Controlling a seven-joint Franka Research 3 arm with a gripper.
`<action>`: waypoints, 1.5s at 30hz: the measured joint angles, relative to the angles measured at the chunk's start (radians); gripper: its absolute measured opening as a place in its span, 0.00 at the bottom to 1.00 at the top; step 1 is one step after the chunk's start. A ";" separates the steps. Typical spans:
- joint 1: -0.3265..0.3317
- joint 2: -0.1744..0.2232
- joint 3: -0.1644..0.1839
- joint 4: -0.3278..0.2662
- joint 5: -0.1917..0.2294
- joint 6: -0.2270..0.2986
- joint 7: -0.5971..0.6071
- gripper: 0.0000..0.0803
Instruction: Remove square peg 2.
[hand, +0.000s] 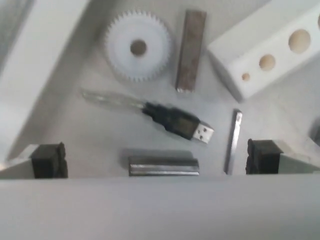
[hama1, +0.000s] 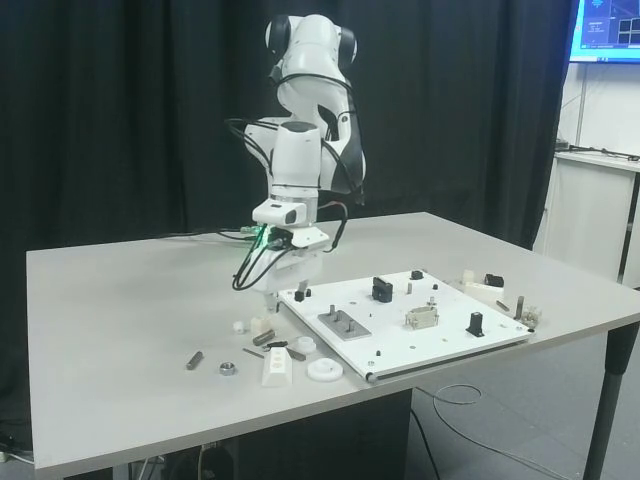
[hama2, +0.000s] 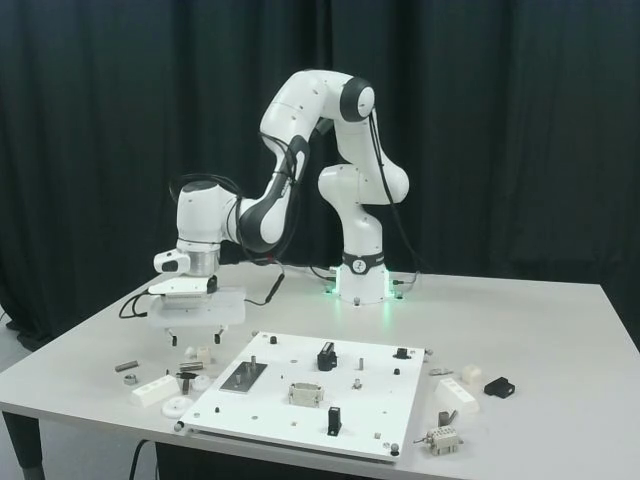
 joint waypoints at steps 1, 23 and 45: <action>0.004 -0.002 0.000 0.000 0.004 -0.001 0.007 1.00; 0.125 -0.110 0.000 0.000 0.007 -0.164 0.246 1.00; 0.326 -0.176 0.000 -0.054 -0.026 -0.253 0.805 1.00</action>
